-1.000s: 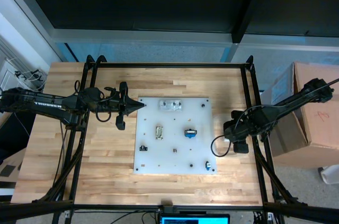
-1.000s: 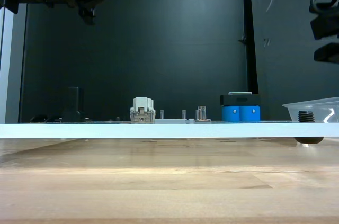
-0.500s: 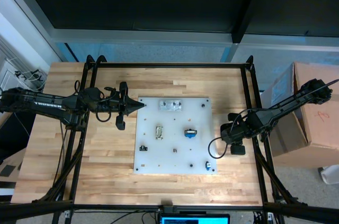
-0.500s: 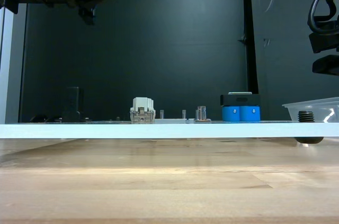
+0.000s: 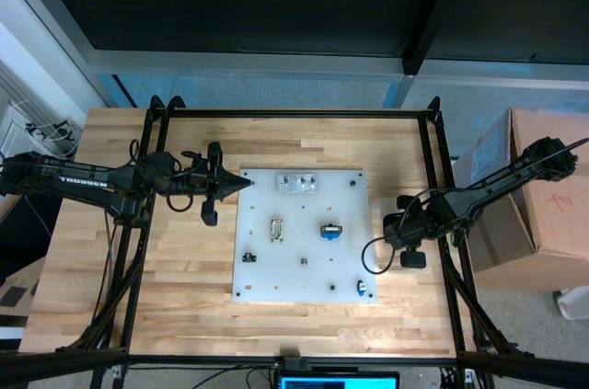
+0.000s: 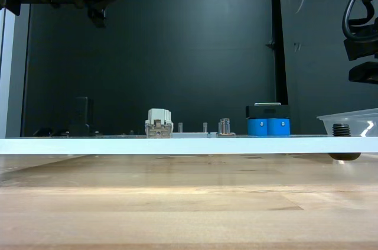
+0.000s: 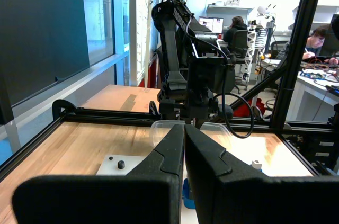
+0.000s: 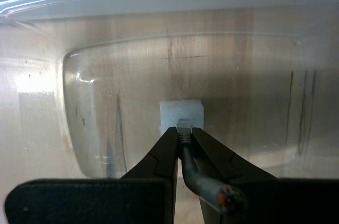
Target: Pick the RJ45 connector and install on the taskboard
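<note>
I see the RJ45 connector as a small pale block on a short dark cable stub. It is pinched between the closed fingers of the right pincer, over the floor of a clear tray by the right edge of the desk and clear of its seat. Whether it touches the tray I can't tell. The white taskboard lies flat mid-desk, its far-left corner just beside the left pincer, whose fingers are pressed together.
</note>
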Motion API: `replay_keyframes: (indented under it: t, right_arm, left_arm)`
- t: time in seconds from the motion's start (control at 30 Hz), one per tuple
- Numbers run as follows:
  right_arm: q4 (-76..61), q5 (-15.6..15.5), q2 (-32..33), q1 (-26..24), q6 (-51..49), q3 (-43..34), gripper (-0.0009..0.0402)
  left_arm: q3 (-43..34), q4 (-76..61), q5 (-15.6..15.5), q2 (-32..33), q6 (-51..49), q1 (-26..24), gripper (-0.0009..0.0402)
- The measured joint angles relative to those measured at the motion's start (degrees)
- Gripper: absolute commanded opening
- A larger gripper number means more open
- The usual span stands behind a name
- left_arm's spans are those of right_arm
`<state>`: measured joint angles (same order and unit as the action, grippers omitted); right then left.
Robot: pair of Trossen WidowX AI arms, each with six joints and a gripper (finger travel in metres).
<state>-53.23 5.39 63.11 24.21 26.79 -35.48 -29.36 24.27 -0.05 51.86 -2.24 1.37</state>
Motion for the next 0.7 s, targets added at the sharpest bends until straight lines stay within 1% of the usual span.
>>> replay_keyframes:
  t: [0.23,0.4,0.7]
  right_arm:
    - [-1.0,0.0,-0.1,-0.1,-0.2,-2.6,0.0001]
    - [-5.1,-0.2,-0.7,-0.1,-0.6,-6.0,0.0000]
    - [-15.6,-0.5,-1.3,-0.1,-0.7,-17.2,0.0000]
  left_arm:
    - [0.0,0.0,0.0,0.0,0.0,0.0,0.0000]
    - [0.0,0.0,0.0,0.0,0.0,0.0,0.0000]
    - [0.0,0.0,0.0,0.0,0.0,0.0,0.0000]
